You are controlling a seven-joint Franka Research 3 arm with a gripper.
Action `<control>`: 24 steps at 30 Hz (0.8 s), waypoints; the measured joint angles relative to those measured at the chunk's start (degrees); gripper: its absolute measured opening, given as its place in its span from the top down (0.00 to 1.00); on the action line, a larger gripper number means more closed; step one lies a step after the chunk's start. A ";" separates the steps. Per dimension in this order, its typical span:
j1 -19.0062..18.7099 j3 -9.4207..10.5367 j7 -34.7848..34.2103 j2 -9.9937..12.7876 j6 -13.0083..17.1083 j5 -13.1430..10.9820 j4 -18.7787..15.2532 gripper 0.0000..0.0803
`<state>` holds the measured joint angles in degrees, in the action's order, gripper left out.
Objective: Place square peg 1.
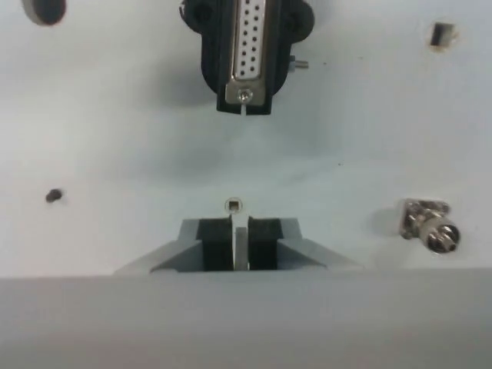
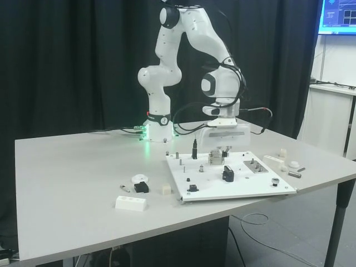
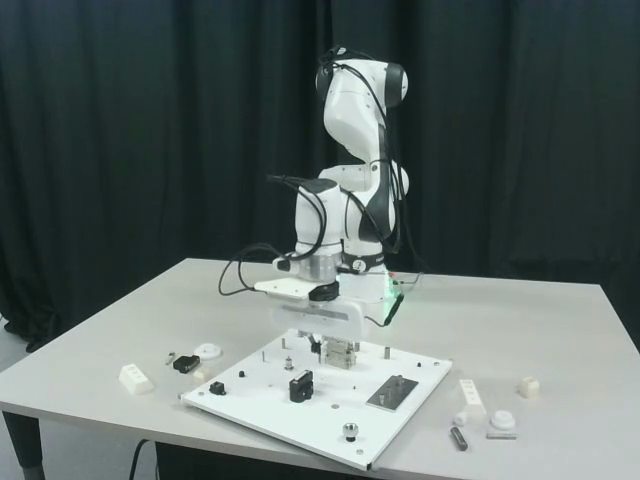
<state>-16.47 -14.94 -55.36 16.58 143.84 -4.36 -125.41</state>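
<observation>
**Peg held upright over the board**

Peg [image 1: 241,247], a thin grey bar, sits pinched between the two black pads [image 1: 216,244] of the gripper [image 1: 240,244], whose fingers are closed on it. Its long axis runs straight down toward the white board [image 1: 115,138], and its lower end hangs just above a small square hole [image 1: 233,204] without reaching it.

Around that hole, the wrist view shows a black block carrying a many-pin connector [image 1: 247,46], a metal socket [image 1: 429,224] standing off to one side, a small black stud [image 1: 53,195] on the other side, and a black slot [image 1: 440,34] farther out. None of these lies between peg and hole.

From the first room view, the gripper [image 2: 222,149] hovers over the far middle of the board [image 2: 261,189], beside a metal block [image 2: 216,158]. Near the board's left edge on the grey table [image 2: 67,167] lie a white block [image 2: 131,203], a white disc [image 2: 139,178] and a black part [image 2: 142,187]. More white pieces [image 2: 283,158] lie to the right.
</observation>
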 joint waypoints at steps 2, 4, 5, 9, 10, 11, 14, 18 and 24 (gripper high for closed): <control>0.00 -0.08 0.00 -0.40 -0.63 0.32 0.25 0.95; 0.00 -0.16 0.00 -0.69 -1.06 0.49 0.43 0.95; 0.00 -0.20 0.00 -0.79 -1.31 0.52 0.53 0.95; 0.00 -0.37 0.00 -0.87 -1.96 0.60 1.04 0.95; 0.00 -0.41 0.00 -0.87 -2.09 0.62 1.15 0.95; 0.00 -0.43 0.00 -0.87 -2.20 0.64 1.23 0.95; 0.00 -0.51 0.00 -0.87 -2.37 0.72 1.41 0.95; 0.00 -0.60 0.00 -0.86 -2.40 1.10 1.47 0.95; 0.00 -0.70 0.00 -0.80 -2.40 1.43 1.47 0.95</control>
<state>-16.47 -15.64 -55.36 15.78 141.45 -2.93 -123.94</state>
